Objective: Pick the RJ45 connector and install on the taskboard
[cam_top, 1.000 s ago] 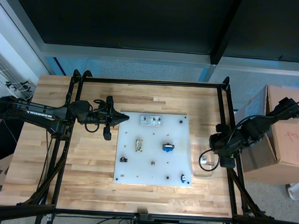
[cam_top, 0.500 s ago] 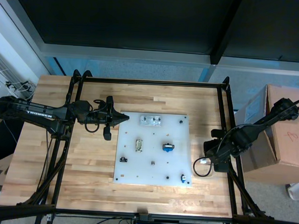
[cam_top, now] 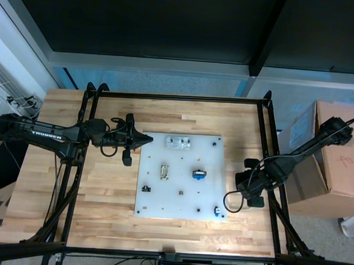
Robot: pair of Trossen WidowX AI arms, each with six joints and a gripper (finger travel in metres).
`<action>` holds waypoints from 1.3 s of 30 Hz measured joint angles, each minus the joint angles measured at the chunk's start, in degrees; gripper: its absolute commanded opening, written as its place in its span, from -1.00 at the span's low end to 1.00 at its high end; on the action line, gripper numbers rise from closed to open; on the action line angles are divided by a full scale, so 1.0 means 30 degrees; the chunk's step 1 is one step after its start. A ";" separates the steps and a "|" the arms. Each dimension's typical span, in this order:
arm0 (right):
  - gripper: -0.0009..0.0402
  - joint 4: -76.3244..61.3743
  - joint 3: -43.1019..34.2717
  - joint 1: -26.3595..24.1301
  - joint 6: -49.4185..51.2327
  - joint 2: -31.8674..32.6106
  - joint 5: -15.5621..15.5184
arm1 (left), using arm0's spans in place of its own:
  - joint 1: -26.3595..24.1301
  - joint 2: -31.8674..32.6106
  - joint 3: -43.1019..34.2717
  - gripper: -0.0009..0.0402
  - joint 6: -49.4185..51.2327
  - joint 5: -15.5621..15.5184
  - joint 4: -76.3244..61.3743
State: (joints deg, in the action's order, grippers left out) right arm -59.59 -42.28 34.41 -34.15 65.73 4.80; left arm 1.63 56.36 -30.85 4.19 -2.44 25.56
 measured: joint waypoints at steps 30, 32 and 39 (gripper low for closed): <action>-0.94 0.2499 0.1749 0.0044 0.0029 0.0138 0.0036 | 0.0000 0.0000 0.0000 -0.96 0.0000 0.0000 0.0000; -0.96 0.2310 0.1552 0.0044 0.0029 0.0138 0.0029 | 0.0000 0.0000 0.0000 -0.96 0.0000 0.0007 0.0000; -0.96 0.0816 0.0131 0.0073 0.0029 0.0102 -0.0007 | 0.0007 -0.0007 -0.0007 -0.96 0.0000 0.0000 0.0000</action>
State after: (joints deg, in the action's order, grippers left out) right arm -57.14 -41.89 34.63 -34.06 66.04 4.78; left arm 1.65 56.34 -30.87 4.19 -2.44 25.56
